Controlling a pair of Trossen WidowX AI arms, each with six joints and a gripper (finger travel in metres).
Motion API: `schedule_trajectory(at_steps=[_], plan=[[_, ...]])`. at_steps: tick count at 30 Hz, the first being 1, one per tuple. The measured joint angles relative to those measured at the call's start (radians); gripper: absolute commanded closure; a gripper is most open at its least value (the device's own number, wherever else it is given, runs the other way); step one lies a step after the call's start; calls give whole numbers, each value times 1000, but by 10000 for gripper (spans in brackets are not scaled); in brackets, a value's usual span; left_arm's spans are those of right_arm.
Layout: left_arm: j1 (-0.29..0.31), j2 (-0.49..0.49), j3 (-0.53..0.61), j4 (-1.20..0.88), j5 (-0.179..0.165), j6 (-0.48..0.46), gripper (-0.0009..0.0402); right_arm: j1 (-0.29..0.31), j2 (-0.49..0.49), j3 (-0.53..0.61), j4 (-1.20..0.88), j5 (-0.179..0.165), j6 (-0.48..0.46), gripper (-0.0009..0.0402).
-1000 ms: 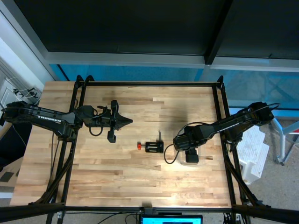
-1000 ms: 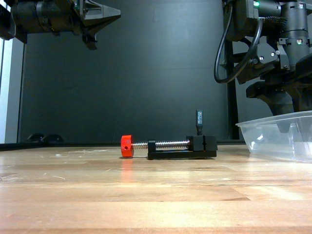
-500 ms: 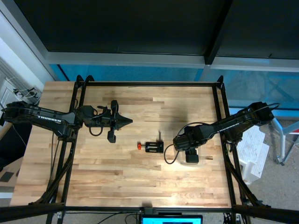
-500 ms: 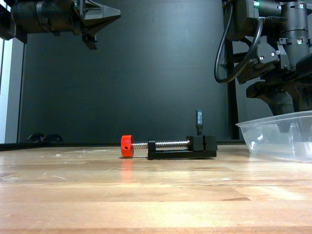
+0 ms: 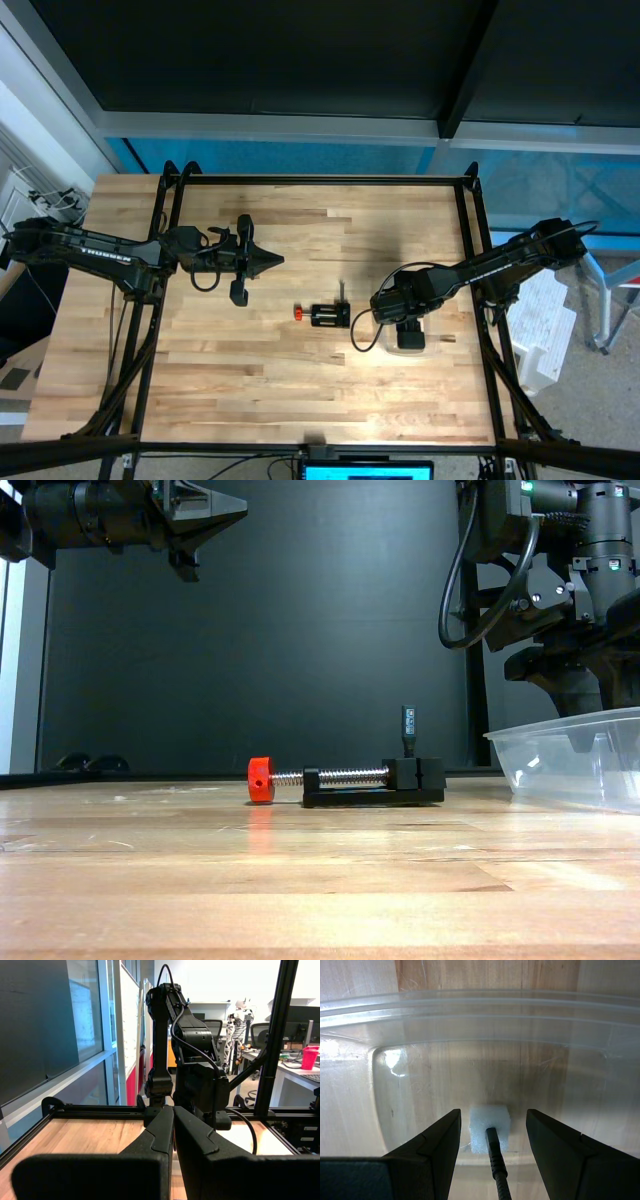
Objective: Pick the usb-c connector and install on the hub
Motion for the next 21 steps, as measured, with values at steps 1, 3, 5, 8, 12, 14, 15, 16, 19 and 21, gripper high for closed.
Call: schedule_trajectory(at_steps=[1, 3, 5, 8, 12, 14, 15, 16, 19, 21], plan=[[0, 0, 0, 0, 0, 0, 393, 0, 0, 0, 0, 0, 0, 212], [0, 0, 0, 0, 0, 0, 393, 0, 0, 0, 0, 0, 0, 213], [0, 0, 0, 0, 0, 0, 393, 0, 0, 0, 0, 0, 0, 214], [0, 0, 0, 0, 0, 0, 393, 1, 0, 0, 0, 0, 0, 228], [0, 0, 0, 0, 0, 0, 393, 1, 0, 0, 1, 0, -1, 260], [0, 0, 0, 0, 0, 0, 393, 1, 0, 0, 1, 0, -1, 275], [0, 0, 0, 0, 0, 0, 393, 1, 0, 0, 1, 0, -1, 282], [0, 0, 0, 0, 0, 0, 393, 2, 0, 0, 1, 0, -1, 288], [0, 0, 0, 0, 0, 0, 393, 2, 0, 0, 1, 0, -2, 301], [0, 0, 0, 0, 0, 0, 393, 2, 0, 0, 1, 0, -2, 308]])
